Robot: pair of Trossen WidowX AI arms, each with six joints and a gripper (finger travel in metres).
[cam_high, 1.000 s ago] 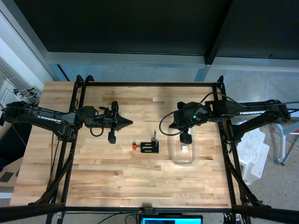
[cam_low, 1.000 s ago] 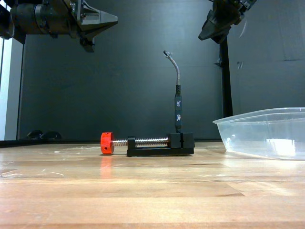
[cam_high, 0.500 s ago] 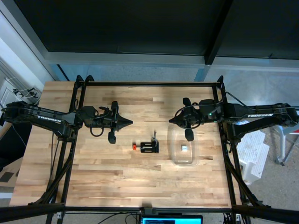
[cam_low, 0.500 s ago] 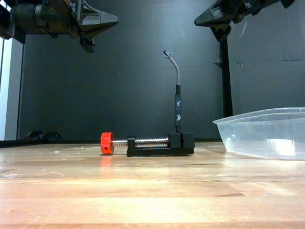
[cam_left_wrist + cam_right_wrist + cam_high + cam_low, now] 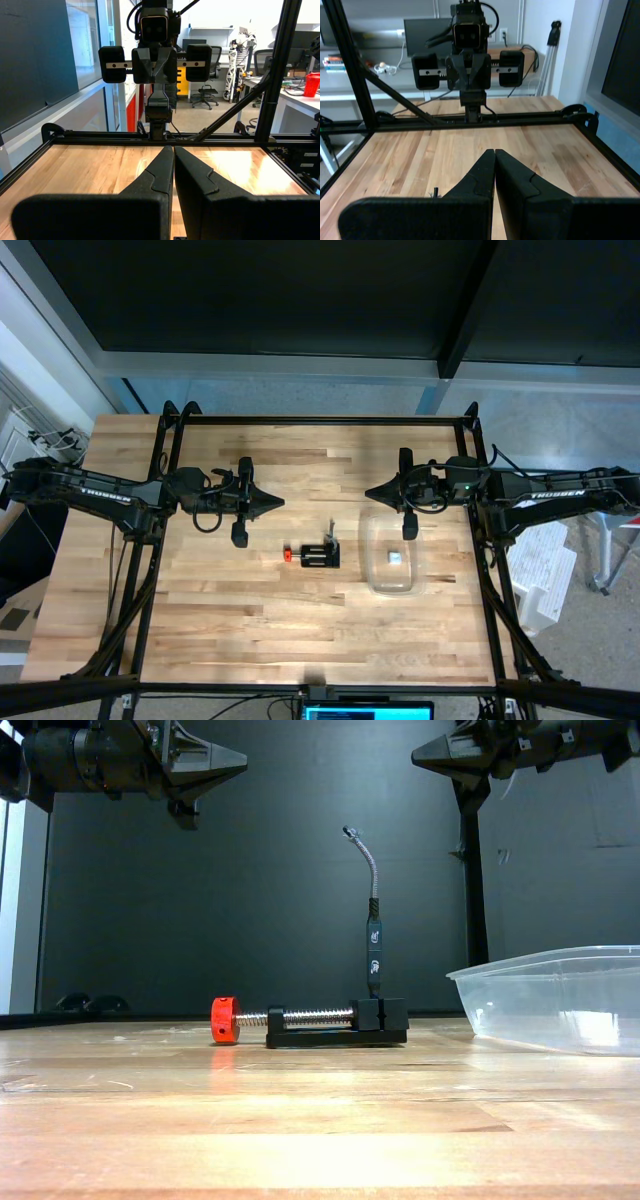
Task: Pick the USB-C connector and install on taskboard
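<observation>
Jaws closed and empty, left gripper [image 5: 279,503] is hovering centre-left, right gripper [image 5: 369,494] centre-right by tray [image 5: 395,592]; picker should be opening before descending.

High view: above the near edge of the table [image 5: 250,620], looking down and away; takes in the whole top.
Low view: tabletop height, level, close to the taskboard [image 5: 335,1025].
Left wrist view: along the left gripper [image 5: 173,148], raised over the table's left side, facing the right arm [image 5: 155,60].
Right wrist view: along the right gripper [image 5: 494,151], raised over the right side, facing the left arm [image 5: 468,60].
Shared: high and low views both show the taskboard.
</observation>
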